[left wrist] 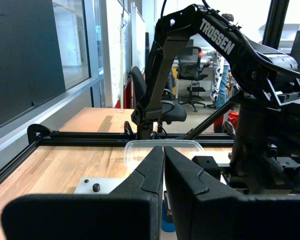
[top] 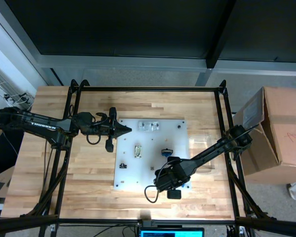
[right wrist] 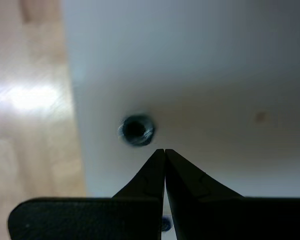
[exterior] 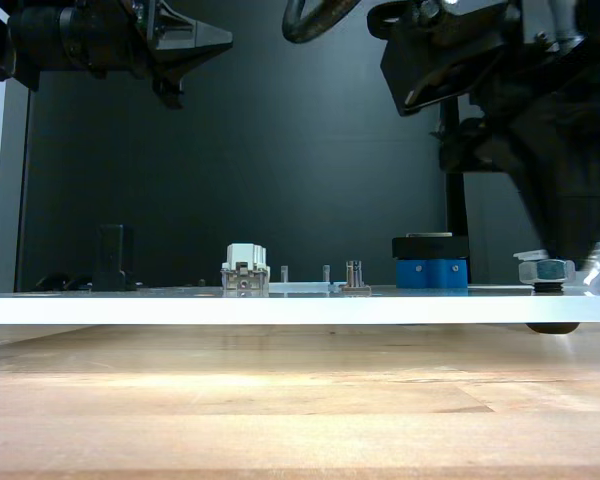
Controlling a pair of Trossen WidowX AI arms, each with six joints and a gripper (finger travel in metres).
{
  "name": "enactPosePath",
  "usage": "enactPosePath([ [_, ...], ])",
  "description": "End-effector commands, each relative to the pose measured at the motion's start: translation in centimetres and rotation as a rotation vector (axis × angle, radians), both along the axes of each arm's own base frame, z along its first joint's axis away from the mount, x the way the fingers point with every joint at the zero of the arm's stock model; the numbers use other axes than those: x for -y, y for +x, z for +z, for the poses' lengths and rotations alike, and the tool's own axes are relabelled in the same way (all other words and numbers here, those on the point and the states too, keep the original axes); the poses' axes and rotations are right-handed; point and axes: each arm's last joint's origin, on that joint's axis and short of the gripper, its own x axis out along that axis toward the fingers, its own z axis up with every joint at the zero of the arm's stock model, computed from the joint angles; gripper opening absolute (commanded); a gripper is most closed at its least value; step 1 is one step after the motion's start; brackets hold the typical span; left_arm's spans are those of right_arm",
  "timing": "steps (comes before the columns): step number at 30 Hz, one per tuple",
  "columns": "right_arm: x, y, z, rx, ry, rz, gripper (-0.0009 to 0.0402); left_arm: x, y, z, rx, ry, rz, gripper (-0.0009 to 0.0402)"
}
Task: Pick the M12 nut and place it on its threads and fasten
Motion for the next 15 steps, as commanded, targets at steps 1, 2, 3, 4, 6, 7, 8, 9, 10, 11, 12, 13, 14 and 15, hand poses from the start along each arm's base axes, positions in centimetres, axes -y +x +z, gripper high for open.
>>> enactPosePath([
  [1,0.0,0.1,0.1,0.014,-0.017,-0.005,0.0000,0.0,0.0,0.0,0.000,0.000,0.000,0.0000],
  [2,0.0,0.1,0.1,0.017,-0.016,-0.006,0.0000,0.0,0.0,0.0,0.000,0.000,0.000,0.0000],
  [3,0.0,0.1,0.1,0.021,-0.013,-0.005,0.0000,0.0,0.0,0.0,0.001,0.000,0.000,0.0000],
  [4,0.0,0.2,0.1,0.028,-0.008,-0.004,0.0000,0.0,0.0,0.0,0.001,0.000,0.000,0.0000],
  [6,-0.2,0.3,0.1,0.025,0.032,0.002,0.0000,0.0,0.0,0.0,0.000,0.000,0.000,0.0000],
  [7,-0.4,0.3,0.1,0.006,0.086,0.019,0.0000,0.0,0.0,0.0,0.000,0.000,0.000,0.0000],
  [8,-0.6,0.2,0.1,-0.026,0.162,0.049,0.0000,0.0,0.0,0.0,0.000,0.000,0.000,0.0000],
  [9,-0.8,0.1,0.1,-0.059,0.229,0.073,0.0000,0.0,0.0,0.0,0.000,0.000,0.000,0.0000],
  [10,-0.9,0.0,0.2,-0.085,0.276,0.085,0.0000,0.0,0.0,0.0,0.000,0.000,0.000,0.0000],
  [11,-1.0,-0.1,0.2,-0.102,0.298,0.085,0.0000,0.0,0.0,0.0,0.000,0.000,0.000,0.0000],
  [12,-1.0,-0.1,0.2,-0.112,0.301,0.084,0.0000,0.0,0.0,0.0,0.001,0.000,0.000,0.0000],
  [13,-0.9,-0.2,0.2,-0.117,0.294,0.081,0.0000,0.0,0.0,0.0,0.000,0.000,0.000,0.0000],
  [14,-0.9,-0.2,0.2,-0.120,0.291,0.080,0.0000,0.0,0.0,0.0,0.000,0.000,0.000,0.0000],
  [15,-0.9,-0.2,0.2,-0.121,0.290,0.079,0.0000,0.0,0.0,0.0,0.001,0.000,0.000,0.0000],
])
